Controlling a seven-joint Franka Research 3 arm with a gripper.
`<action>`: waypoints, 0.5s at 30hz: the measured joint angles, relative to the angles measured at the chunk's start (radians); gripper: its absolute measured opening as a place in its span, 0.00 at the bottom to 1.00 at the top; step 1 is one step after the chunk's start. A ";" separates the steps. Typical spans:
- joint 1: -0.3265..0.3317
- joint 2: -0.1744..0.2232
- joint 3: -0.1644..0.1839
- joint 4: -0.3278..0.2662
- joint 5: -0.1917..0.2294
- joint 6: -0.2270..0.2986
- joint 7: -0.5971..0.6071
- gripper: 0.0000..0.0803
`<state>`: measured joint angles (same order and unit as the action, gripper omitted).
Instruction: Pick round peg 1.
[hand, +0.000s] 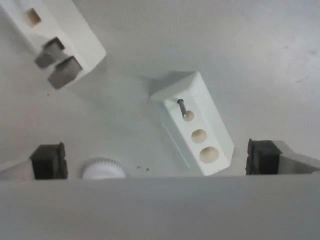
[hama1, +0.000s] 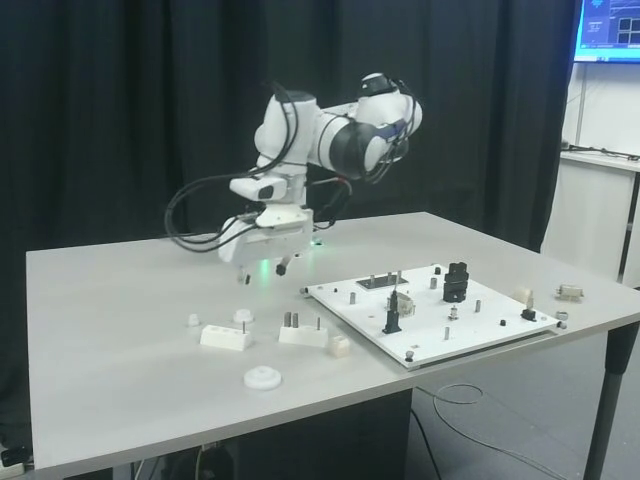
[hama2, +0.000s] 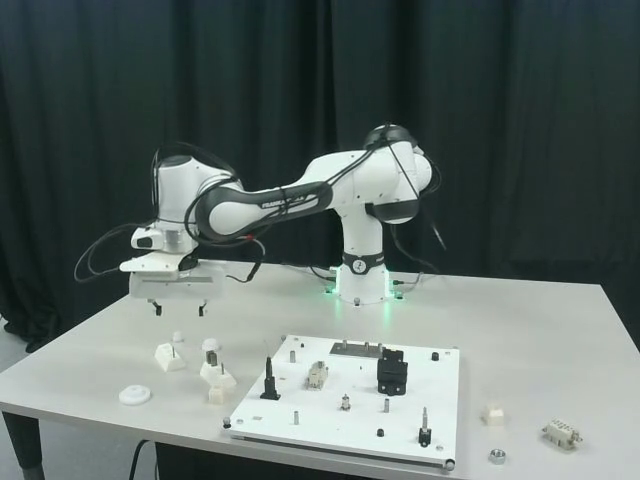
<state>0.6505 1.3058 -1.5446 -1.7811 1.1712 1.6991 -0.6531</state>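
Observation:
Round peg 1 (hand: 182, 107) is a thin grey pin standing in the end hole of a white block (hand: 200, 135) that has three round holes; the other two holes hold nothing. The same peg (hama1: 243, 325) (hama2: 173, 348) and its block (hama1: 225, 337) (hama2: 168, 357) lie on the grey table left of the white board. My gripper (hand: 155, 159) (hama1: 262, 272) (hama2: 178, 309) hangs well above the block, open, its black fingertips (hand: 48, 161) far apart with nothing between them.
A second white block (hand: 55, 35) (hama1: 303, 334) (hama2: 215, 373) carries two square grey pegs. A white gear (hand: 103, 169) (hama1: 262, 378) (hama2: 134, 395) lies nearby. The white board (hama1: 430, 315) (hama2: 350, 410) with several upright parts sits to the right. Small loose parts (hama2: 560, 432) lie beyond it.

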 joint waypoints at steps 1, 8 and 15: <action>-0.005 0.000 0.006 -0.003 0.006 0.003 -0.008 1.00; -0.038 0.007 0.043 -0.014 0.047 0.024 -0.041 1.00; -0.066 0.009 0.083 -0.013 0.082 0.063 -0.048 1.00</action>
<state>0.5842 1.3144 -1.4613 -1.7944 1.2528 1.7619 -0.7006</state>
